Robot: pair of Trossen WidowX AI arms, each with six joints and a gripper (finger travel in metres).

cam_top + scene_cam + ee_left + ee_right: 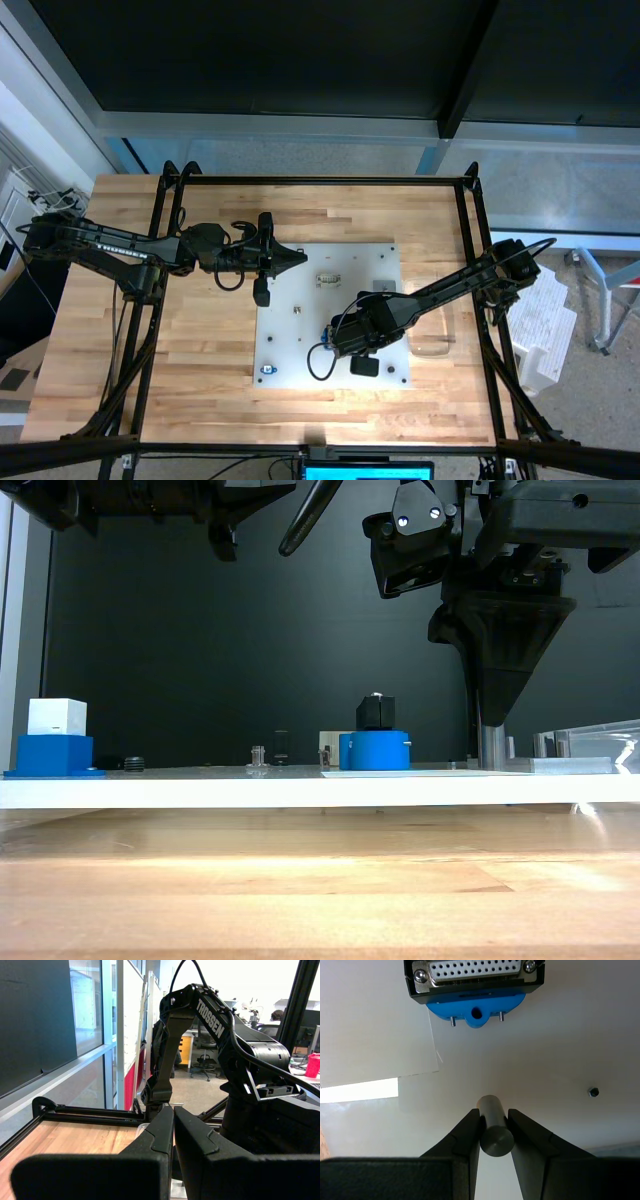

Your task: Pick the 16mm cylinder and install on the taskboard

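Observation:
The 16mm cylinder [493, 1125], a short silvery-grey metal pin, sits pinched between the fingers of my right gripper [493, 1121]. In the low view the right gripper [490, 742] points straight down and the cylinder [490, 748] stands upright with its lower end at the surface of the taskboard [300, 790]. From above, the right gripper [345, 338] hangs over the near middle of the white taskboard [300, 340] and hides the cylinder. My left gripper [298, 257] hovers shut and empty over the board's far-left part; its fingers [162, 1130] are pressed together.
A blue fitting with a multi-pin connector [475, 990] lies just beyond the cylinder. On the board are a blue round fitting [375, 750], a blue block with a white cube [55, 742] and a beige connector [328, 280]. A clear plastic tray [436, 330] lies off its right edge.

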